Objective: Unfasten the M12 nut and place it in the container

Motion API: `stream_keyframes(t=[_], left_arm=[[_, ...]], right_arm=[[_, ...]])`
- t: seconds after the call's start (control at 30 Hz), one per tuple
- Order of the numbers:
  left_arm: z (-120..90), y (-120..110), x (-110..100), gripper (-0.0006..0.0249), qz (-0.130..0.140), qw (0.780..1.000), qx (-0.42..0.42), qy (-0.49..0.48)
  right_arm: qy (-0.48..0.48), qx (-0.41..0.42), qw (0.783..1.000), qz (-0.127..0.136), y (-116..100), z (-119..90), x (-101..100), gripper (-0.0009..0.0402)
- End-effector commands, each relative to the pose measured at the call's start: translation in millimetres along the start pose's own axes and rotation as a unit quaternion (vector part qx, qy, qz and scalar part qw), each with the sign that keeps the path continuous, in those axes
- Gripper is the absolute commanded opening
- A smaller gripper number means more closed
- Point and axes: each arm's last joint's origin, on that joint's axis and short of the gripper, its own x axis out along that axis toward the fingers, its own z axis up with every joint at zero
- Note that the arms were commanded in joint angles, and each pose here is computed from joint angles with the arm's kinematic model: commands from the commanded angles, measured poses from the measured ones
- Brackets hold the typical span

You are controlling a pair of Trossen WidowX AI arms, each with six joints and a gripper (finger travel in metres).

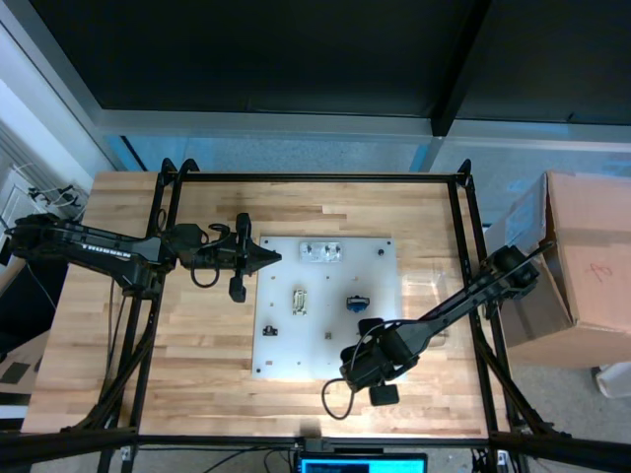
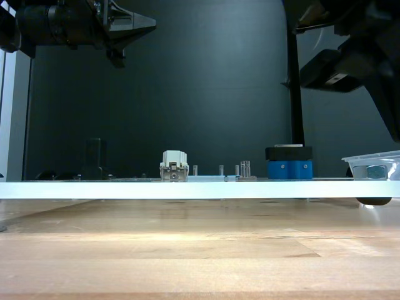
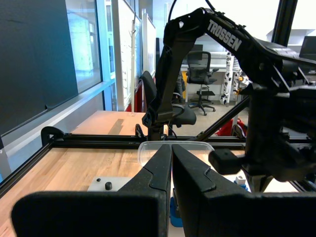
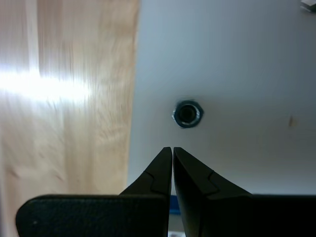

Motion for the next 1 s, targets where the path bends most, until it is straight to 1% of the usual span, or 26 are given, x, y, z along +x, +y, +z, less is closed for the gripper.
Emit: stream_keyframes(t=[0.03,0.13,0.3,0.43,0.57,0.7,1.0], left_arm=[[0.0,0.0,0.1,0.0000,0.000,1.000,0.000,0.000],[0.0,0.1,0.1,0.0000,0.000,1.000,0.000,0.000],[0.0,0.1,0.1,0.0000,0.000,1.000,0.000,0.000],[0.0,0.1,0.1,0.0000,0.000,1.000,0.000,0.000],[0.0,0.0,0.1,0.0000,0.000,1.000,0.000,0.000],[0.0,0.1,0.1,0.0000,0.000,1.000,0.000,0.000],[0.0,0.0,0.1,0.0000,0.000,1.000,0.000,0.000]], right_arm=[[-0.010,0.069,0.998,0.006,-0.8,-0.7,-8.3,0.0004],[-0.016,0.125,0.992,0.010,-1.2,0.9,-13.0,0.0004],[-0.019,0.128,0.991,0.012,0.1,4.0,-20.4,0.0004],[-0.017,0.146,0.989,0.009,-5.7,7.9,-24.8,0.0010],[-0.018,0.160,0.987,0.007,-10.1,15.9,-24.4,0.0047],[-0.013,0.157,0.988,-0.002,-8.5,22.8,-22.8,0.0087],[-0.006,0.158,0.987,-0.010,-9.4,21.8,-19.8,0.0169]])
